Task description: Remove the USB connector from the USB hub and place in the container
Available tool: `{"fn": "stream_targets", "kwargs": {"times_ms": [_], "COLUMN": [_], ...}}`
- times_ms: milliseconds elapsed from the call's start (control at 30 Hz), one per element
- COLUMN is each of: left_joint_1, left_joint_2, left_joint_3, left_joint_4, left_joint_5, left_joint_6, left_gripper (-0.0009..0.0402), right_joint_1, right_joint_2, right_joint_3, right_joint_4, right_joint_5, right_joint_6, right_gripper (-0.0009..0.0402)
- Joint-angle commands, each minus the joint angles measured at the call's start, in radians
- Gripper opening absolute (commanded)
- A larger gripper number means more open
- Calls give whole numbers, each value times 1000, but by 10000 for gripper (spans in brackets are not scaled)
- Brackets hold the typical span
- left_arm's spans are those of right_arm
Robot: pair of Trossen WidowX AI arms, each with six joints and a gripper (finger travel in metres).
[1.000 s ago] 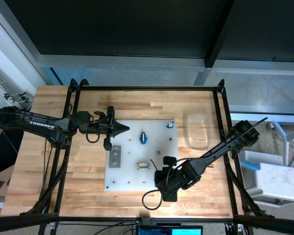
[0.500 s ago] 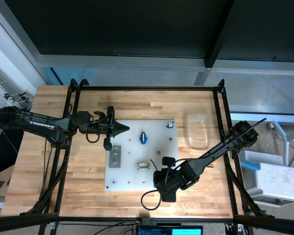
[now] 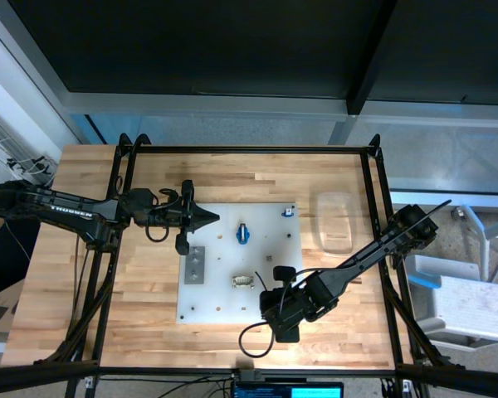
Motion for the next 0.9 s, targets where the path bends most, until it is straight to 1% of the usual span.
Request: {"fn": "stream_targets", "kwargs": {"times_ms": [33,167,233,267,400,667,900], "left_joint_1": [0,0,0,0,0,0,0], "left_joint_2": [0,0,0,0,0,0,0], "left_joint_3": [0,0,0,0,0,0,0], "left_joint_4": [0,0,0,0,0,0,0], "left_joint_5": [0,0,0,0,0,0,0], "left_joint_6": [0,0,0,0,0,0,0], "left_gripper": [1,1,1,1,1,1,1], "right_joint_1": [-3,-14,-18,-19,-26,-40,-38], "right_joint_2": [0,0,0,0,13,66,65], "right_joint_3": [3,13,15,16,21,109,107], "right_joint_4": [-2,-5,-5,-6,-10,-89,-99], "right_joint_5": [0,-12,-28,-30,-30,-33,-33], "right_joint_6": [-14,-33,-43,-47,-54,-73,-50], "right_gripper": [0,0,0,0,0,0,0]}}
